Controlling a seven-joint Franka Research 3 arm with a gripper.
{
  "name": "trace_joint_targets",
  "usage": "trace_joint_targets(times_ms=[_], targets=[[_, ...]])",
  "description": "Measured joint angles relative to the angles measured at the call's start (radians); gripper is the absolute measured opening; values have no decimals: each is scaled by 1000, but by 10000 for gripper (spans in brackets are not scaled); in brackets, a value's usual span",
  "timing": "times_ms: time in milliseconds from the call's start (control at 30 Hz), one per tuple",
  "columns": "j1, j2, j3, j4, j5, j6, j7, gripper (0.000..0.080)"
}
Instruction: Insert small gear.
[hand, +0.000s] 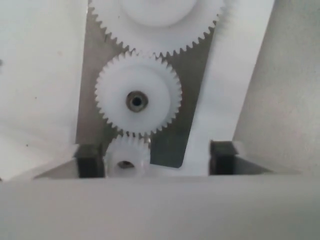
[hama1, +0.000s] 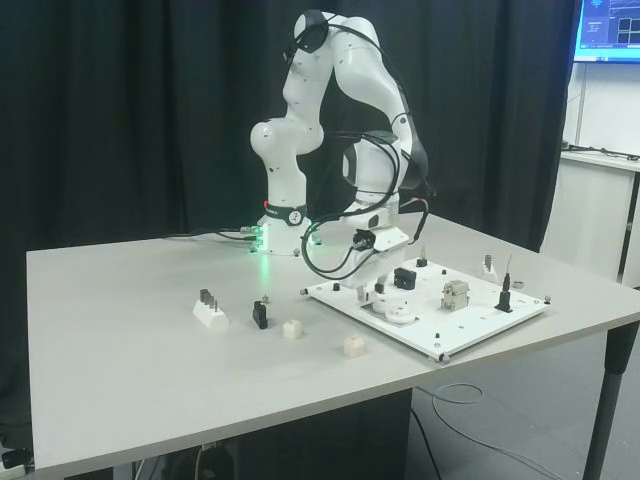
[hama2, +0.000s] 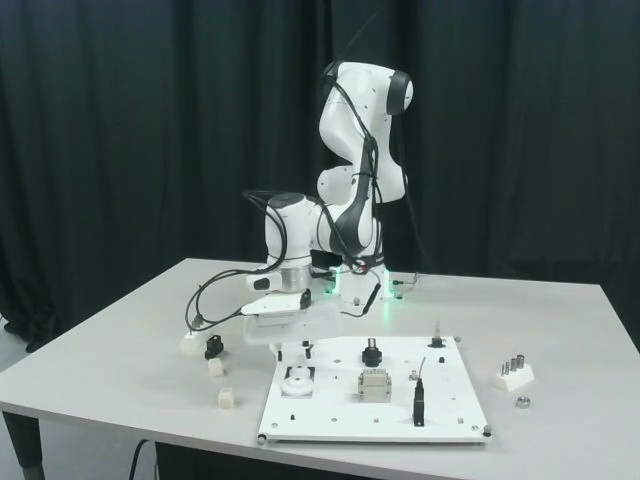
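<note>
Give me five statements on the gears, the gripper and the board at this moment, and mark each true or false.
1. The small gear sits next to the middle gear, their teeth meeting. True.
2. The gripper is shut tight on the small gear. False: the fingers stand apart, and the gear lies beside one of them with a wide gap to the other.
3. The middle gear meshes with a large gear. True.
4. The white board lies on the floor. False: it rests on the grey table.
5. The arm is raised high above the board. False: the gripper is low over it.
</note>
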Motion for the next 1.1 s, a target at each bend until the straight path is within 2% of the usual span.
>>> trace_joint_targets(times_ms=[167, 200, 367, 400, 833, 1100], targets=[[0, -3, 10, -6, 0, -1, 2, 518], [0, -5, 12, -8, 0, -1, 4, 338], [1, -15, 20, -18, 0, 1, 17, 338], [1, -16, 20, -19, 0, 2, 18, 164], [1, -15, 22, -22, 0, 11, 16, 143], [1, -16, 24, -23, -9, 12, -42, 143]])
